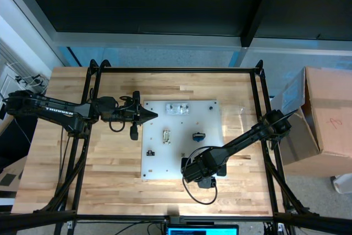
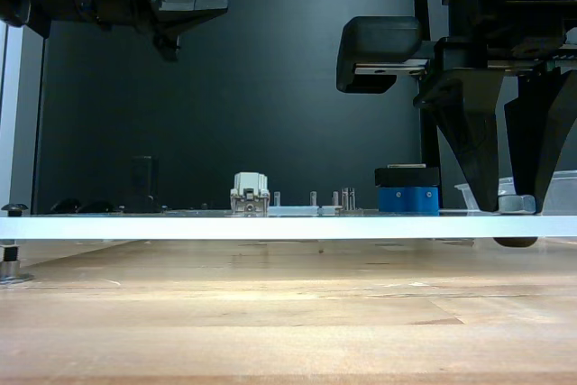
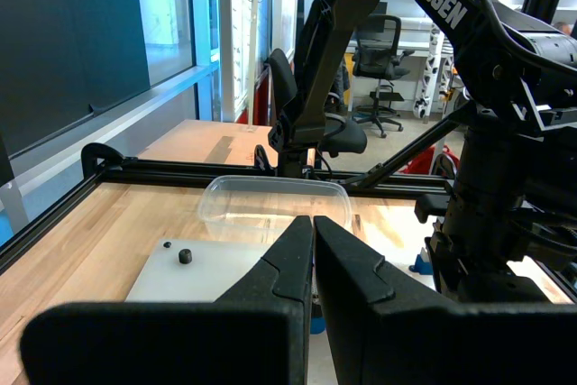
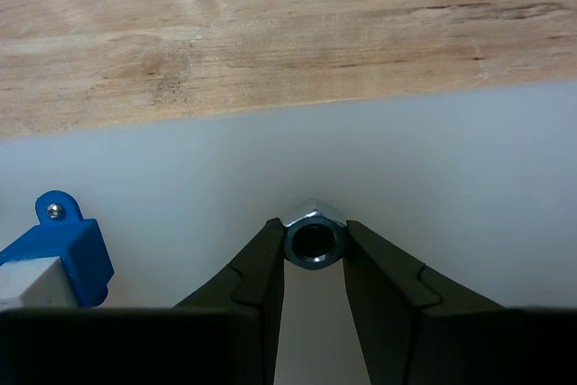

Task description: Unfasten the M12 nut and place it in the container

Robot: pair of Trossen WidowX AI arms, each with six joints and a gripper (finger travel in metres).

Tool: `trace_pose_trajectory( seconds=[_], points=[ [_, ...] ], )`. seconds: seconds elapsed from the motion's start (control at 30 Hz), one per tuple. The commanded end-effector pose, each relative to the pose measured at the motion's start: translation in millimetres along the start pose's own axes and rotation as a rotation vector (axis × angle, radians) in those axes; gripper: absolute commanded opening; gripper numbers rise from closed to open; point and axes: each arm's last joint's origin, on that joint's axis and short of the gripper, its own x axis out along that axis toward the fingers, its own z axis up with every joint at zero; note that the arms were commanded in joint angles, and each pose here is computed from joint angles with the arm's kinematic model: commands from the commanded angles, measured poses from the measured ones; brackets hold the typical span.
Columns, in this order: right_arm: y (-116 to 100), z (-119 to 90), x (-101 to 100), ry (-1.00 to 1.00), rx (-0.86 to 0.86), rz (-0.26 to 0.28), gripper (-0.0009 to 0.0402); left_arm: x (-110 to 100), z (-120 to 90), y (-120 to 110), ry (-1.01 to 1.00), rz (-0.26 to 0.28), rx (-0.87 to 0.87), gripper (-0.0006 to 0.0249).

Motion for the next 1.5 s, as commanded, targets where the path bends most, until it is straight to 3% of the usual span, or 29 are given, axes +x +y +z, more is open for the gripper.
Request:
trace_pose_trajectory(
  seconds=[0.03, 0.37, 0.53, 0.63, 0.7, 0.87, 1.0, 1.03, 1.27, 1.5],
  points=[
    [-0.1, 0.3, 0.2, -0.001, 0.007, 0.000, 0.0020, 0.1, -0.1, 0.0, 0.000, 0.000, 0.000, 0.0000],
    [0.0, 0.4, 0.0, -0.002, 0.022, 0.000, 0.0146, 0.1, -0.1, 0.0, 0.000, 0.000, 0.000, 0.0000],
    [1.8, -1.3, -6.3, 0.000, 0.024, -0.002, 0.0167, 0.1, -0.1, 0.0, 0.000, 0.000, 0.000, 0.0000],
    [5.5, -4.3, -15.0, 0.007, 0.089, 0.009, 0.0160, 0.1, -0.1, 0.0, 0.000, 0.000, 0.000, 0.0000],
    [7.5, -6.1, -22.6, 0.001, 0.223, 0.002, 0.0147, 0.1, -0.1, 0.0, 0.000, 0.000, 0.000, 0.0000],
    [12.9, -10.4, -39.0, -0.008, 0.727, -0.004, 0.0087, 0.1, -0.1, 0.0, 0.000, 0.000, 0.000, 0.0000],
    [16.0, -12.7, -44.6, -0.020, 1.150, 0.004, 0.0013, 0.1, -0.1, 0.0, 0.000, 0.000, 0.000, 0.0000],
    [17.2, -12.6, -44.0, -0.031, 1.199, 0.020, -0.0006, 0.1, -0.1, 0.1, 0.000, 0.000, 0.000, 0.0000],
    [21.3, -5.8, -27.1, -0.141, 1.442, 0.101, 0.0001, 0.1, -0.1, 0.0, 0.000, 0.000, 0.000, 0.0000],
    [20.2, 1.9, -14.7, -0.146, 1.516, 0.110, 0.0000, 0.1, -0.1, 0.1, 0.000, 0.000, 0.000, 0.0000]
  ],
)
